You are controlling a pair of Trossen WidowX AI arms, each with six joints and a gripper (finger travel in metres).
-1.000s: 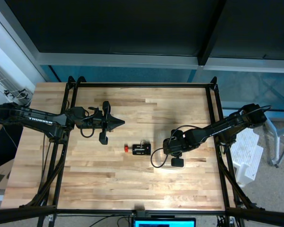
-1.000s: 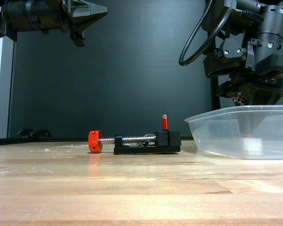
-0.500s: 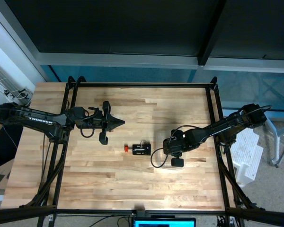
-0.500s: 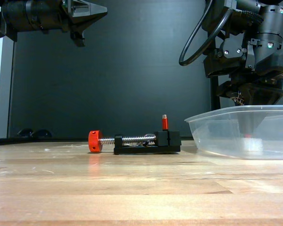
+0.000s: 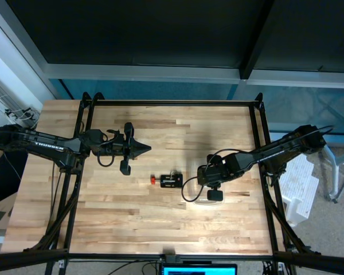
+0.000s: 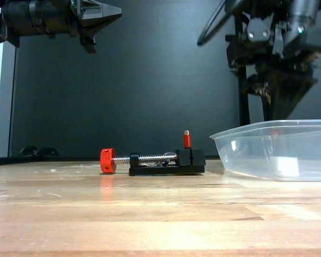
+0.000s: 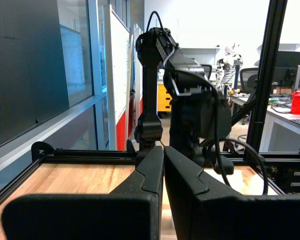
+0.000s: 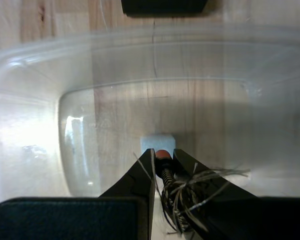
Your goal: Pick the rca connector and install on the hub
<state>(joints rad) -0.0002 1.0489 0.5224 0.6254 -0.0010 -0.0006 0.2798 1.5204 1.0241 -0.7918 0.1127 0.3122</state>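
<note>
The right gripper (image 8: 162, 151) points down over a clear plastic tray (image 6: 246, 155). Its 2 fingers (image 8: 140, 175) are drawn almost together and pinch a tiny silver-grey metallic rca connector (image 8: 163, 159), which has a reddish tip and a coiled body. A tangle of thin strands shows at the finger beside it. Just past the fingertips shows a small pale square piece (image 8: 157, 142). I cannot tell whether it lies on the tray floor or belongs to the held plug. Nothing else shows in the tray.

The tray sits on the light wooden table (image 5: 160, 229), at its right half. Near it on the left lies the hub (image 6: 166, 160), a small black rectangular block with a silver screw and a red knob at its far-left end. 1 short red pin stands upright on top of it. The hub and tray are near but not touching.

The left gripper (image 7: 163, 147) hangs high above the table's left part, well apart from the hub. Its fingers are pressed together with nothing between them.
</note>
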